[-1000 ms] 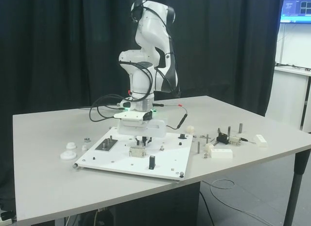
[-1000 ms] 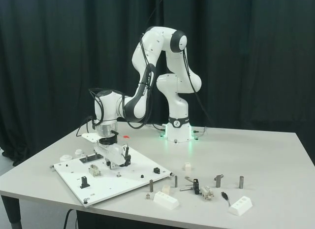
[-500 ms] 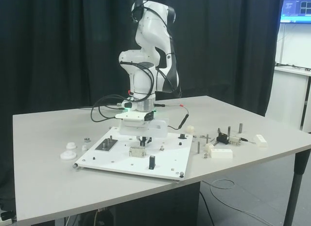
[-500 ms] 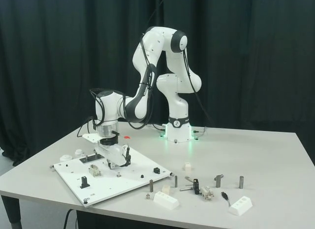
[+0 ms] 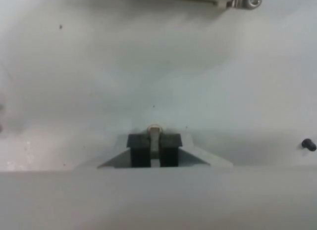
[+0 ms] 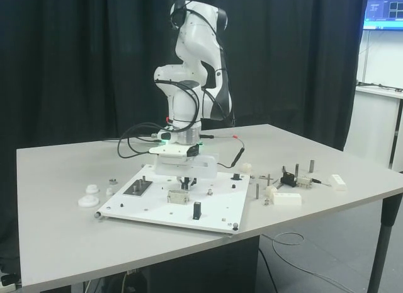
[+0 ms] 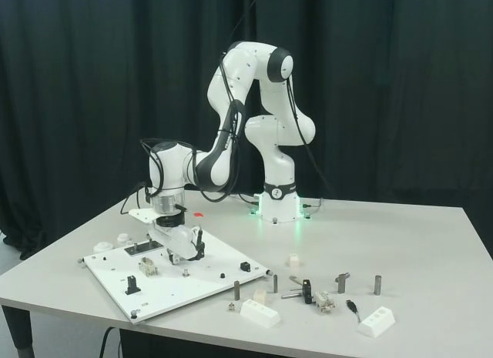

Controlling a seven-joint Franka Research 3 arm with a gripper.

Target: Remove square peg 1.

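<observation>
**Operator:** What does the wrist view tell you?

**Guide:** You see the pincer (image 5: 154, 152) with its two black fingers (image 5: 139, 150) clamped on a thin pale peg (image 5: 154, 133), its tip showing just above them. Below lies the white board (image 5: 148, 71). The grasp step is done, in my judgement.

**Operator:** And the first room view?

**Guide:** You find the pincer (image 6: 186, 181) low over the board (image 6: 157, 208), near a grey block (image 6: 179, 196). Whether the peg is clear of its hole cannot be told here.

**Operator:** The second room view?

**Guide:** The arm (image 7: 231, 135) reaches down to the board (image 7: 208, 285) on the tabletop (image 7: 400, 250). Loose parts lie well apart.

**Operator:** Next move?

**Guide:** Lift straight up, keeping the peg upright so it does not bind, then carry it off the board.
</observation>
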